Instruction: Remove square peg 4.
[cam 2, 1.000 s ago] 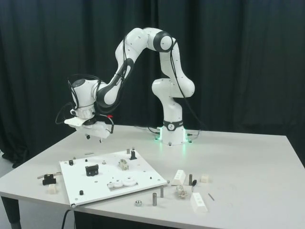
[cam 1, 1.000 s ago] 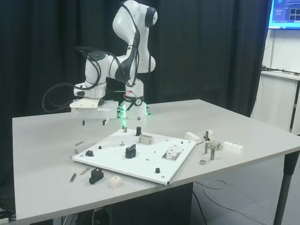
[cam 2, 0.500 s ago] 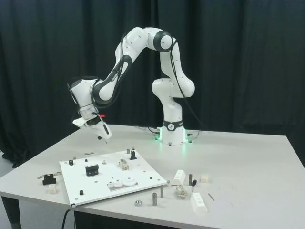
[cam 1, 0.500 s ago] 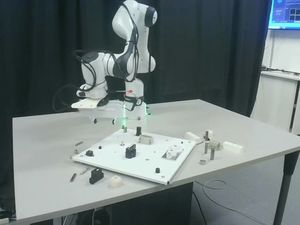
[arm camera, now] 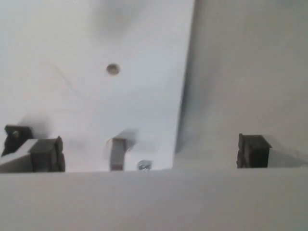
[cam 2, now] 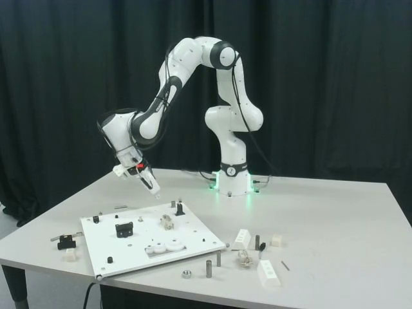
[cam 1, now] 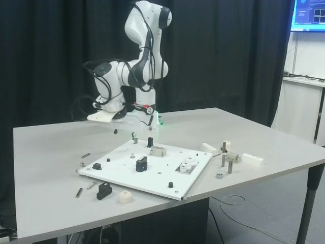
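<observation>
Standing upright near the edge of the white board [arm camera: 144,48], square peg 4 [arm camera: 117,154] is showing as a short grey post, just beside a small screw [arm camera: 143,166]. The end effector [arm camera: 149,153] is hovering above it, its fingers [arm camera: 252,151] spread wide and gripping nothing. The board is lying on the grey worktop [cam 1: 51,147] among loose parts [cam 1: 103,190]. Black curtains [cam 2: 322,77] are hanging behind the white arm [cam 2: 193,58].
</observation>
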`<state>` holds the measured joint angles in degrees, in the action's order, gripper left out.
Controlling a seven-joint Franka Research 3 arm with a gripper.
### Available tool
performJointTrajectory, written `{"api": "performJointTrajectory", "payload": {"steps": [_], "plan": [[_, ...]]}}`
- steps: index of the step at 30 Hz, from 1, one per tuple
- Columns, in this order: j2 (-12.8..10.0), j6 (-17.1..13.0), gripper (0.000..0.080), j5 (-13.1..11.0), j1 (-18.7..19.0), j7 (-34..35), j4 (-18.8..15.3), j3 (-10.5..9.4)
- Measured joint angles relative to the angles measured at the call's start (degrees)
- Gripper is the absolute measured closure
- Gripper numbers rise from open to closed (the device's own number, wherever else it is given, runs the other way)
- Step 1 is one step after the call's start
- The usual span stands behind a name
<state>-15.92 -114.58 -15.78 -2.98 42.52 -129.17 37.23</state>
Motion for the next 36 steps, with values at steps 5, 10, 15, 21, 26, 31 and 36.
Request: {"api": "performJointTrajectory", "payload": {"steps": [5, 10, 15, 21, 26, 31, 36], "plan": [[0.06, 0.00, 0.0003, -0.37, 1.42, 2.15, -1.43, 0.00], [0.07, -0.10, 0.0003, -0.37, 2.32, 3.49, -2.37, 0.02], [0.08, -0.62, 0.0003, -0.37, 2.66, 3.66, -3.21, 0.03], [0.13, -1.44, 0.0003, -0.38, 2.74, 3.66, -4.26, 0.03], [0.27, -1.80, 0.0003, -0.73, 2.76, 3.66, -5.21, 0.03], [0.74, -2.20, 0.0003, -1.44, 2.86, 3.66, -6.74, 0.03], [1.06, -3.46, 0.0003, -2.38, 3.15, 3.66, -8.49, 0.03]]}}
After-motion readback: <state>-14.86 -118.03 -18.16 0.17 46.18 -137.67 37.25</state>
